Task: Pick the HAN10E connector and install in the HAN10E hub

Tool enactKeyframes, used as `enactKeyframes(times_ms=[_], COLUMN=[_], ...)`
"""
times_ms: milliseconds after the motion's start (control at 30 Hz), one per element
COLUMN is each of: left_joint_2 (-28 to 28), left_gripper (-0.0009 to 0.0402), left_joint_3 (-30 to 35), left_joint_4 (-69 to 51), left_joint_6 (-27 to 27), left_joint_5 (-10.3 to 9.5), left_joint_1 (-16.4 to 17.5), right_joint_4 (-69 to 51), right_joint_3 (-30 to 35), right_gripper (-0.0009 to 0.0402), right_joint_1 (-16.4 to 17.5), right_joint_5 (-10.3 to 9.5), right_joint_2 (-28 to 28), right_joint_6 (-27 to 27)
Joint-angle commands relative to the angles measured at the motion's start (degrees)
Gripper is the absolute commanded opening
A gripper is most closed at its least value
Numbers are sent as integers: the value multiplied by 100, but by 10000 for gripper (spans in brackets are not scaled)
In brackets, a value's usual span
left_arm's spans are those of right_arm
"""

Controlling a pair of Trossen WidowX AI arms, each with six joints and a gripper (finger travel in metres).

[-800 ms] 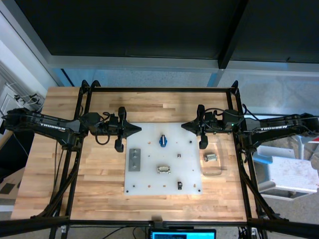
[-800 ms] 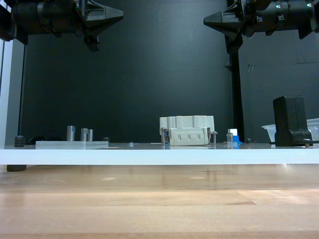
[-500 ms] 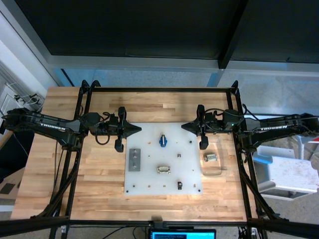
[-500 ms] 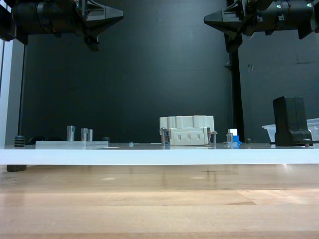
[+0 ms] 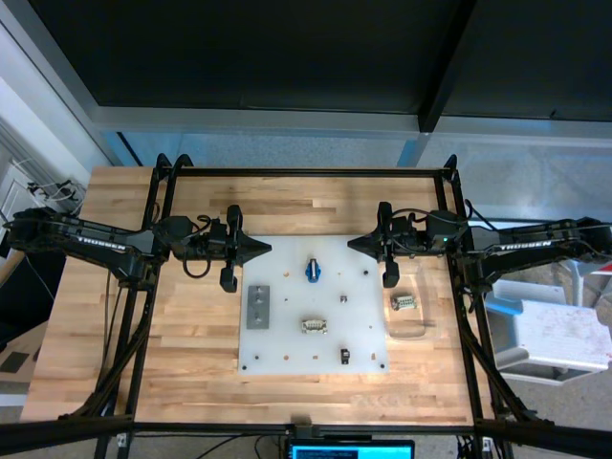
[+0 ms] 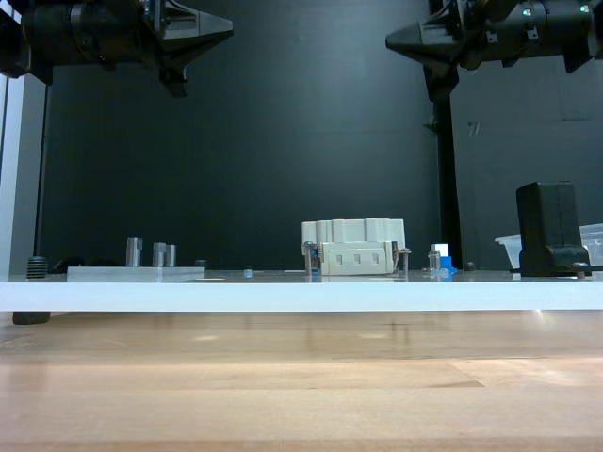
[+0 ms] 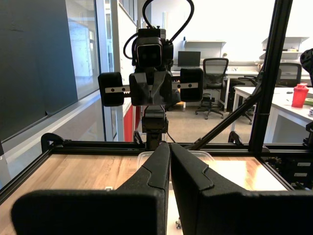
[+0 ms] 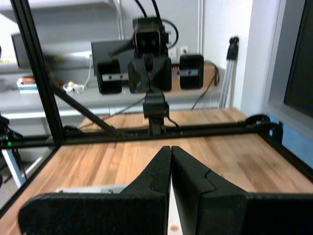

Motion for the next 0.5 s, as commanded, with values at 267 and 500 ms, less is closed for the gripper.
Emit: enactKeyframes(times_ms=[267,500], left_joint_2=[2,2], left_gripper=[0,0], left_joint_3=[2,2], left_joint_4=[0,0], left_joint_6=[2,2], left_joint_5=[0,2], left_joint_1=[2,0], right_joint_4=[-3491,-5652], right_joint_3=[1200,1965], right_gripper=[0,0], right_joint_1=[4,7], right_joint_5=[-2,0], right_joint_2=[7,9], right_joint_6=[-203,-210])
